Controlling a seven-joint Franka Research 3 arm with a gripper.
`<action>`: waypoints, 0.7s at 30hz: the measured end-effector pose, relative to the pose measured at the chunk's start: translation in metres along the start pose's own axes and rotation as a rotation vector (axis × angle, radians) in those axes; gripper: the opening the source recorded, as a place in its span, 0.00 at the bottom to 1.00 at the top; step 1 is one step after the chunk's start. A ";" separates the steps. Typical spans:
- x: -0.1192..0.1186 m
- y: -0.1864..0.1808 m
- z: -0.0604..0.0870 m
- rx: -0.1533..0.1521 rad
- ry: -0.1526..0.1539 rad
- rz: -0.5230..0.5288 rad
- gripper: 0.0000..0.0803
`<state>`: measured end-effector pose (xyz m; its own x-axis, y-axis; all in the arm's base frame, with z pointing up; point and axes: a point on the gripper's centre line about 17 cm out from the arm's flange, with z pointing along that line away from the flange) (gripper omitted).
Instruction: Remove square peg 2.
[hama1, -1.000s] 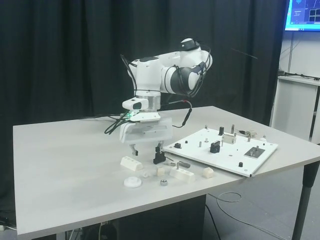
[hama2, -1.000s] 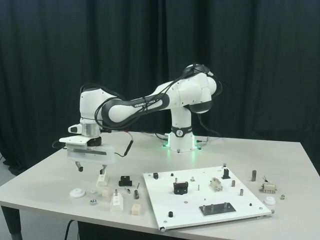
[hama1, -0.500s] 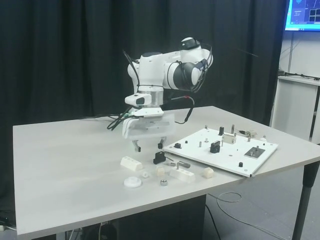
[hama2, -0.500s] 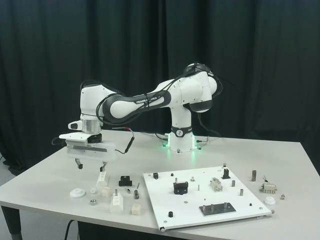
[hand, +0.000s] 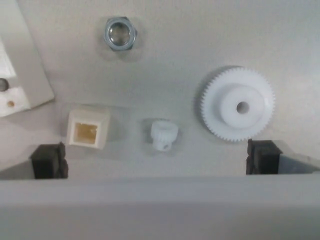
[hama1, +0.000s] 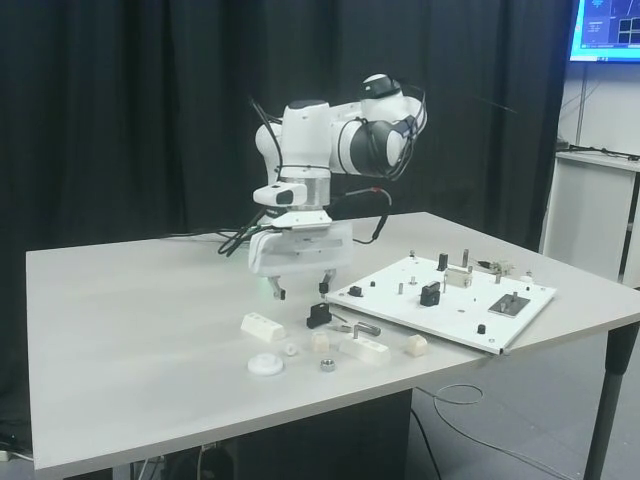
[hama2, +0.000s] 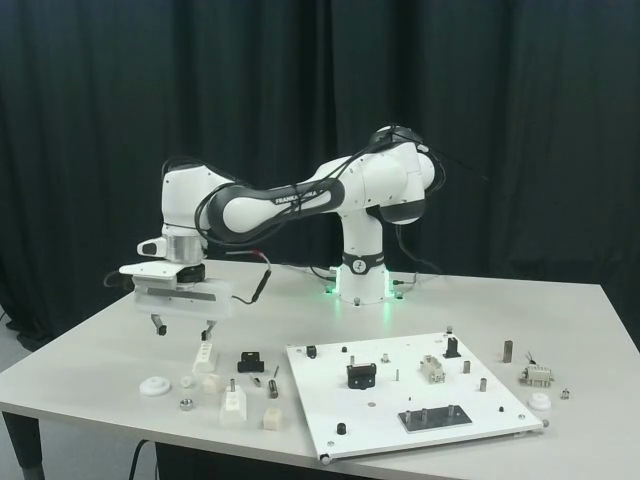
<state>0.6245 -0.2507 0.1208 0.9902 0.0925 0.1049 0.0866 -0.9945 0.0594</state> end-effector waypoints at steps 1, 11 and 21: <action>0.000 0.000 -0.001 0.000 -0.001 -0.002 1.00; 0.004 -0.006 -0.006 0.000 -0.008 -0.018 1.00; 0.006 -0.017 -0.016 0.010 -0.016 -0.036 1.00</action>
<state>0.6276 -0.2326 0.1361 0.9881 0.1271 0.0868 0.1228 -0.9910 0.0531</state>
